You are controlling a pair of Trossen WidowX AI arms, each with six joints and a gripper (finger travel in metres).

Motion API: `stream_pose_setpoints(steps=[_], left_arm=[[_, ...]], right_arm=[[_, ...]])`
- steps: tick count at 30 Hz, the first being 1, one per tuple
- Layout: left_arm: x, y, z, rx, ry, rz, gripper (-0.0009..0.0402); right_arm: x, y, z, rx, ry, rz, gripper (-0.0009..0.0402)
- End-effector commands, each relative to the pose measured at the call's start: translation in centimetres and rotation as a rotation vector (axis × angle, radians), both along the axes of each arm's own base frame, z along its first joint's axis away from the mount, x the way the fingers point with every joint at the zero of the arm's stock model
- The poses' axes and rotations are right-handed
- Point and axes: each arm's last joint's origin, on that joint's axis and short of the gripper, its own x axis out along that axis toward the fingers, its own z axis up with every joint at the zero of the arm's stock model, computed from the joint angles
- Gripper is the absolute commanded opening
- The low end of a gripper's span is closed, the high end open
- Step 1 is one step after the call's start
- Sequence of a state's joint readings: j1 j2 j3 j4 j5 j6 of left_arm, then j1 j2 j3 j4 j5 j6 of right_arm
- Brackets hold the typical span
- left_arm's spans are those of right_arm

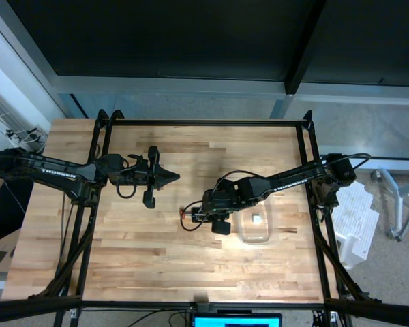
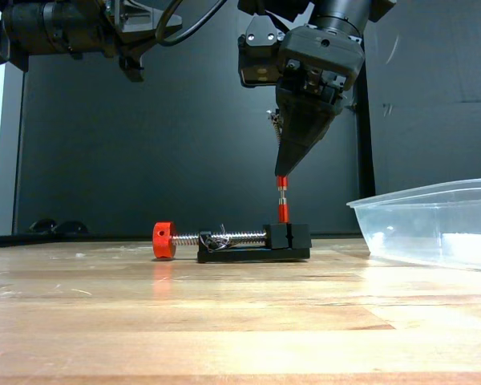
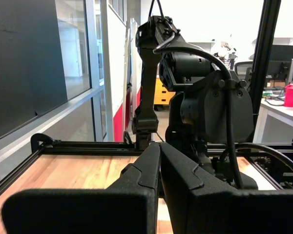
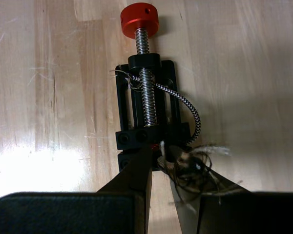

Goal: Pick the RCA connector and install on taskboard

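Red-and-silver RCA connector (image 2: 282,197): we see a thin pin, red with silvery bands, far slimmer than the fingers holding it.
Connector axis: its long axis stands upright. The upper end is in the fingertips and the lower end points straight down, meeting the top of the taskboard (image 2: 254,242) at the end away from the red nub (image 2: 163,240). We cannot tell whether it is seated.
Taskboard: a black block lying flat on the wooden table (image 2: 224,321). A silvery spring rod (image 4: 147,97) runs lengthwise from the nub, and a black-and-white braided cord (image 4: 188,105) curves off one side and ends in frayed fibres.
Right pincer (image 2: 282,170): directly above the taskboard, pointing down, its jaws drawn nearly together on the connector's top.
Left pincer (image 3: 159,148): well apart from the taskboard and raised over the table, its fingers pressed together with nothing between them.
Clear tray (image 2: 433,210): near the taskboard, off the end away from the nub, with a small white square piece (image 1: 257,219) inside.
Counts: one connector, one taskboard, two pincers, one tray, one white piece.
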State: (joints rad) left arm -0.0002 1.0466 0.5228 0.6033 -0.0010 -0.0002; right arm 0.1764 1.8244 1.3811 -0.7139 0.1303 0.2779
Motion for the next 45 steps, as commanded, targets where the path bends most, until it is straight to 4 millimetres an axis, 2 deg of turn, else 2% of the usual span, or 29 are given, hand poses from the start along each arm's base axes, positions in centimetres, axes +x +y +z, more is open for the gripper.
stream_pose_setpoints(steps=[1,30,45], left_arm=[[0.0,0.0,0.0,0.000,0.000,0.000,0.0000],[0.0,0.0,0.0,0.000,0.000,0.000,0.0000],[0.0,0.0,0.0,0.000,0.000,0.000,0.0000]], right_arm=[[0.0,0.0,-0.2,0.000,0.003,-0.002,0.0000],[-0.4,-0.5,-1.9,0.000,0.001,-0.011,0.0000],[-0.4,-0.5,-1.9,0.000,-0.001,-0.013,0.0000]])
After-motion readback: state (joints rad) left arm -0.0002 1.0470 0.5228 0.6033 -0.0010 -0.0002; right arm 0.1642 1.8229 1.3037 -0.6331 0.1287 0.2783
